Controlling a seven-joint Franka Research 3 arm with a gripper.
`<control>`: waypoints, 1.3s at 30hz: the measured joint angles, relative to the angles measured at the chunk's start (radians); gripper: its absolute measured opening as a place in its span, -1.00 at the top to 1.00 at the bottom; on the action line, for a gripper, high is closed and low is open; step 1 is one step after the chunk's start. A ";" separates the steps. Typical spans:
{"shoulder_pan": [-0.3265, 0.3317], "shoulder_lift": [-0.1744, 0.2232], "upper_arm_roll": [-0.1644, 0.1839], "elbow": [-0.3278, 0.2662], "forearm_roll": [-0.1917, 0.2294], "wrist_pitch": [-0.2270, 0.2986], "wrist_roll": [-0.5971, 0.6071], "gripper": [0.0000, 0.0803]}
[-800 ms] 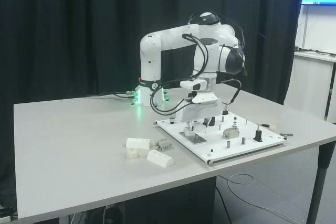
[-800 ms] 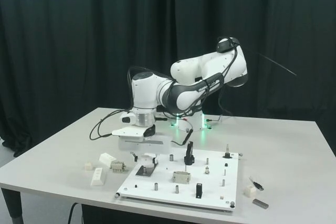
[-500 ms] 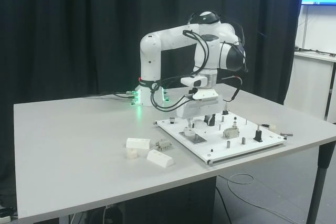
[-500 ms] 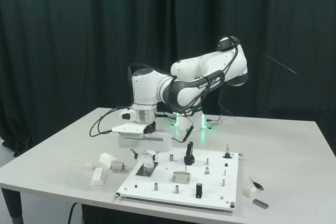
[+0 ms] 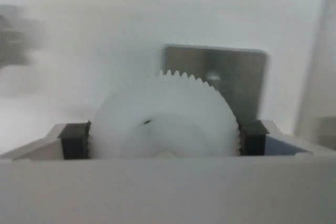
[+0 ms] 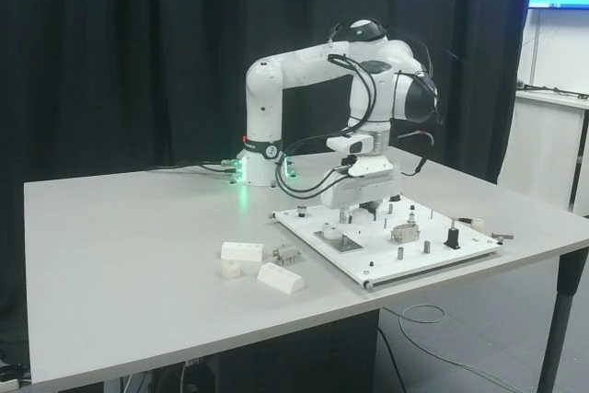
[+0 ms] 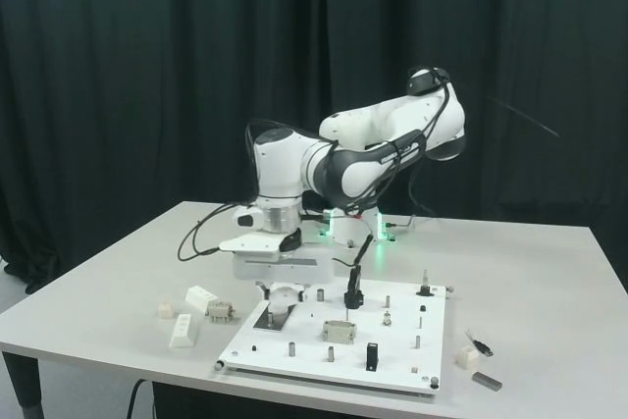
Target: Place large gear.
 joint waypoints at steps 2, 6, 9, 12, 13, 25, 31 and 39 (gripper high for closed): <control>0.011 -0.004 0.000 0.004 0.003 -0.014 0.020 -0.48; 0.041 -0.015 0.000 0.008 0.012 -0.041 0.065 -0.48; 0.069 -0.022 -0.001 0.013 0.019 -0.062 0.101 -0.48; 0.103 -0.027 -0.001 0.017 0.029 -0.079 0.150 -0.48; 0.115 -0.028 -0.001 0.019 0.033 -0.084 0.166 -0.48; 0.285 -0.034 0.000 0.044 0.043 -0.102 0.407 -0.48; 0.366 -0.034 0.007 0.061 0.043 -0.099 0.528 -0.48; 0.456 -0.034 0.037 0.073 0.042 -0.073 0.656 -0.48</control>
